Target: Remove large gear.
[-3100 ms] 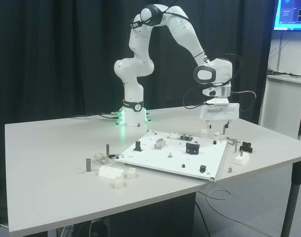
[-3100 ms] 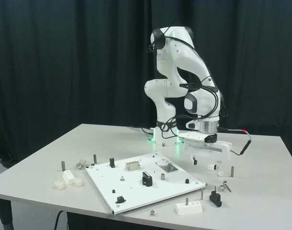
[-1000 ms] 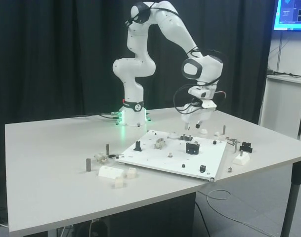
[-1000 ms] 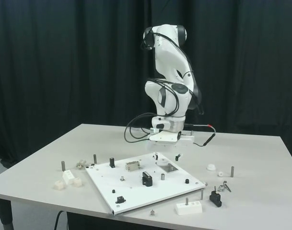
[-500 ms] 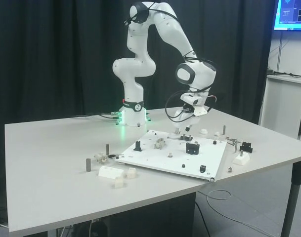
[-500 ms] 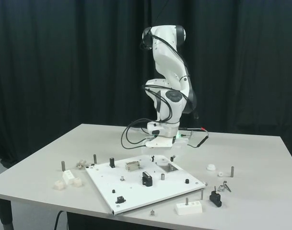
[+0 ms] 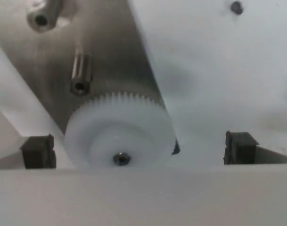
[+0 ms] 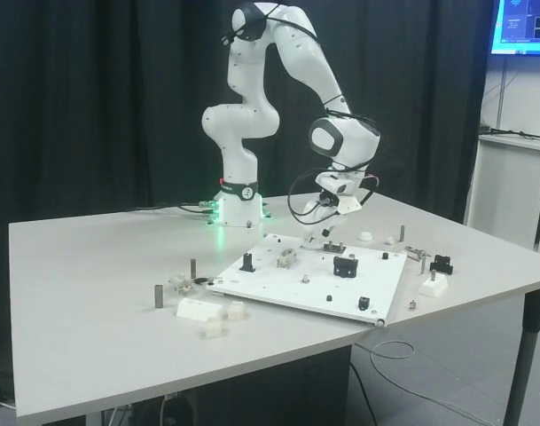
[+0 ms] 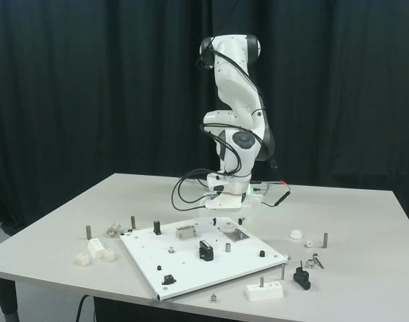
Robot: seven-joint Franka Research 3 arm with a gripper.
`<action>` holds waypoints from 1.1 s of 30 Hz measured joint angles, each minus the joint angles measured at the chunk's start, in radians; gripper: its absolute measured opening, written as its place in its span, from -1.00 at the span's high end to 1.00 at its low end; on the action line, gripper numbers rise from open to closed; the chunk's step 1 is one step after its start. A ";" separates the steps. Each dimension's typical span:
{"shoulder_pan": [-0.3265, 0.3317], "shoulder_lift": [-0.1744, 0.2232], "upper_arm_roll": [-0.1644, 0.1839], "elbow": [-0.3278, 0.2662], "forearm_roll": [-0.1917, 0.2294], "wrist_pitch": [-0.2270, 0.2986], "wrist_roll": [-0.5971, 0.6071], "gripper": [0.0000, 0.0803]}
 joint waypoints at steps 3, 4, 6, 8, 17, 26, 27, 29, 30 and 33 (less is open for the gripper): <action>0.001 0.000 0.001 -0.011 0.007 0.003 0.000 -0.99; 0.002 0.000 0.001 -0.014 0.010 0.005 0.000 -0.99; 0.003 0.000 0.001 -0.021 0.016 0.009 0.000 -0.99; 0.005 0.000 0.001 -0.029 0.019 0.014 0.000 -0.99; 0.010 0.005 0.002 -0.051 0.020 0.025 0.006 -0.99; 0.013 0.017 0.002 -0.063 0.021 0.047 0.027 -0.99; 0.013 0.017 0.001 -0.063 0.021 0.048 0.028 -0.99; 0.013 0.019 0.001 -0.063 0.021 0.051 0.028 -0.99; 0.013 0.021 0.000 -0.063 0.021 0.053 0.028 -0.99; 0.013 0.024 -0.001 -0.063 0.021 0.059 0.033 -0.99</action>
